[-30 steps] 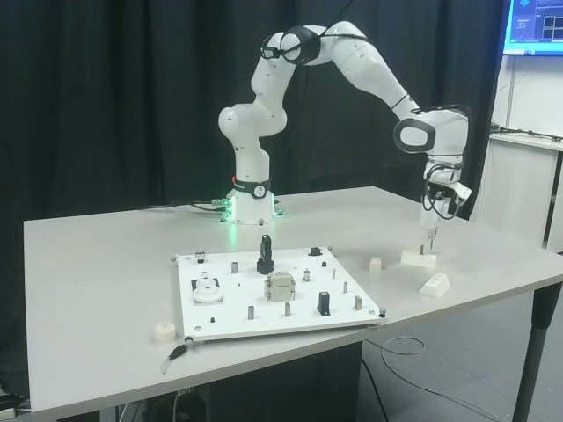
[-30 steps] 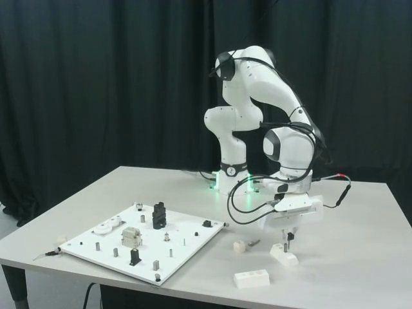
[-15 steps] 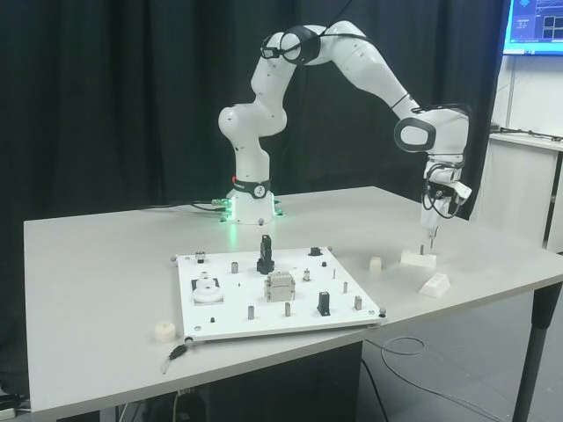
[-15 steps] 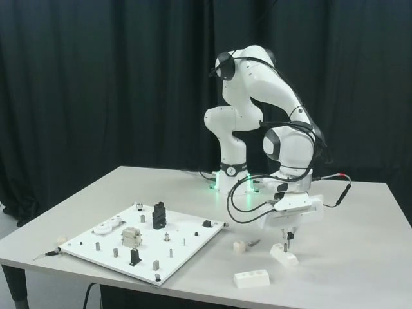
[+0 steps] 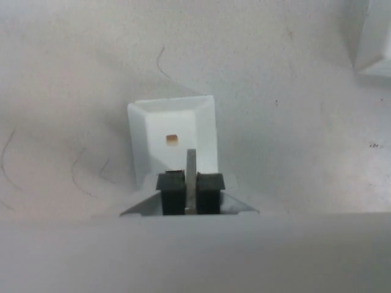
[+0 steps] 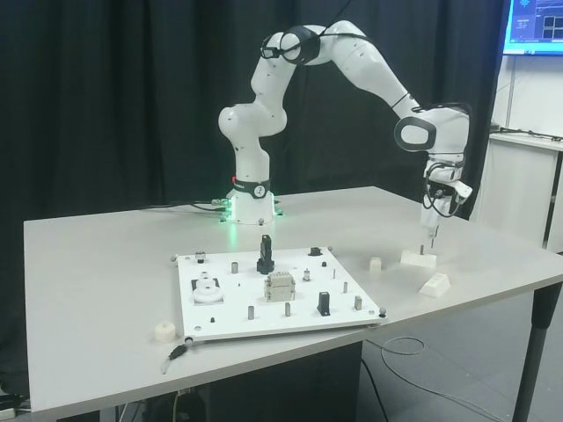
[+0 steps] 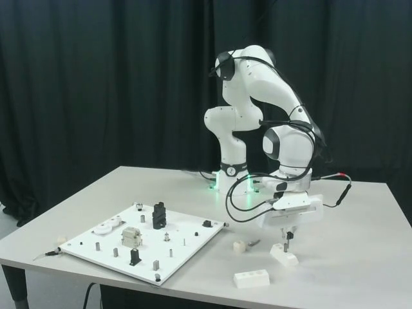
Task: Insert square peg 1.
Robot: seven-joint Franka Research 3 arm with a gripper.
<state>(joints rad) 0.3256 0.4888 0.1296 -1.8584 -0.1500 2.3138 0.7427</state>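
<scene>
Pincer [image 5: 190, 194] clamped on square peg 1 [image 5: 191, 174]; white holder block [image 5: 173, 137] directly below, on grey surface [image 5: 293, 128].

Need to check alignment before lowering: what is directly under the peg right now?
Under the peg, held in the tool, sits a white block with a small square hole. The tool hides the block's near edge.

Even, bright room light; soft shadows; wrist foreground blurred.
</scene>
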